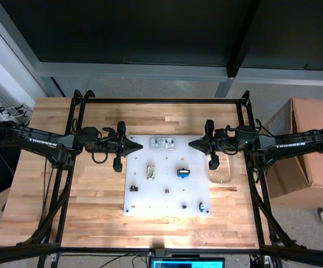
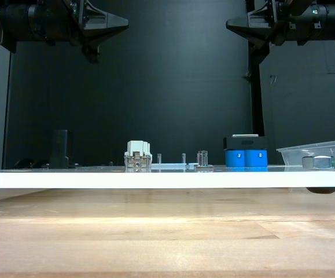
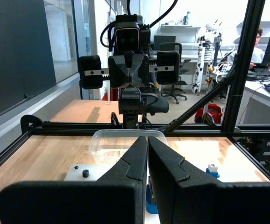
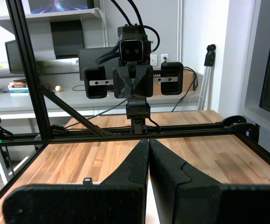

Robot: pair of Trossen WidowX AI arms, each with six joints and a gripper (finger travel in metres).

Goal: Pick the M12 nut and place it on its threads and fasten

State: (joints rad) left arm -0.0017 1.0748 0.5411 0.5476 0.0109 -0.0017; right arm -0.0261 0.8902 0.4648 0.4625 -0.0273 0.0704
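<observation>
We see left gripper and right gripper clenched empty, high over the board. The nut, seemingly on its stud, may be under-tightened and hence loose.

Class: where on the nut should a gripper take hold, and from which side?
Grip the nut across its outer sides, coming from straight above. It seems to sit upright on its stud at the board's near right edge, low down, leaving little room for a side approach. The left gripper and right gripper hang shut, high over the board's far half.
</observation>
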